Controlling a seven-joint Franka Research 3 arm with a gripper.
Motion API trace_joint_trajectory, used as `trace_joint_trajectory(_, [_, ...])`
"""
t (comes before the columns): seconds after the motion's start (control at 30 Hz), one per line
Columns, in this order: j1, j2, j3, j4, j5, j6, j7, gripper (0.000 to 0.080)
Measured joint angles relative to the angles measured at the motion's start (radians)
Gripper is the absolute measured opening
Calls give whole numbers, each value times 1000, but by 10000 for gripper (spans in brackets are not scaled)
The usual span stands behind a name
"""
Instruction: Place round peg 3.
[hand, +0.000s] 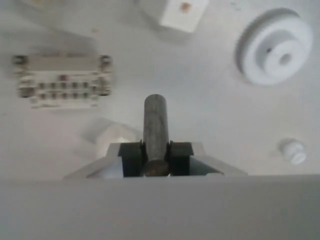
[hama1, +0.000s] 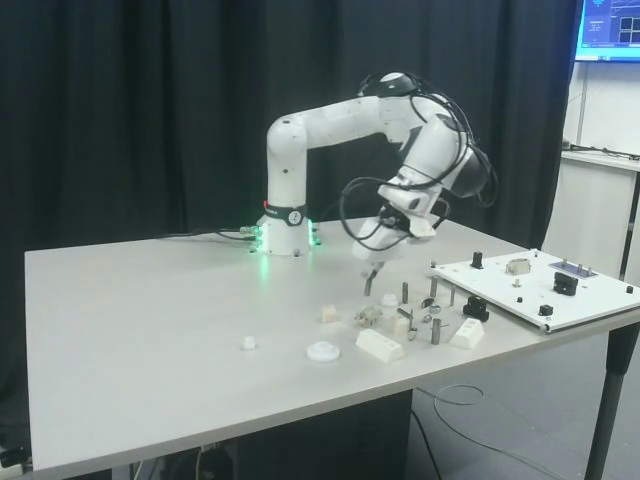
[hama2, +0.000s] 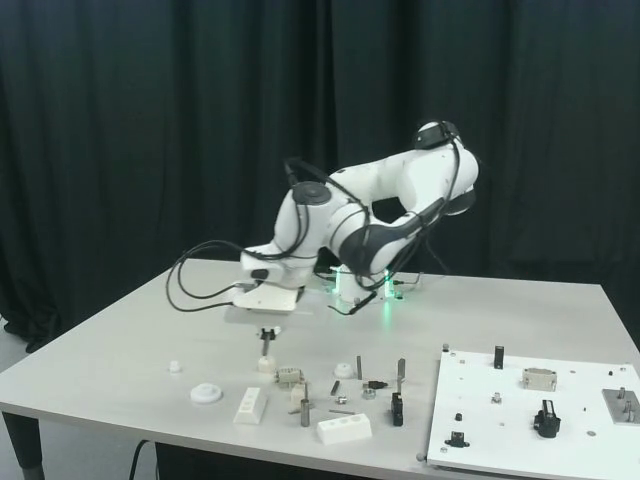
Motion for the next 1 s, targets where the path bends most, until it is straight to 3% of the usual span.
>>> trace_joint_trajectory(0.23, [-74,26,5,25,52,16,-76,111])
trace_joint_trajectory(0.57, [-173,38,50,69,91,26,-173,111])
trace_joint_trajectory(1.0, [-224,54,93,79,129,18,-197,111])
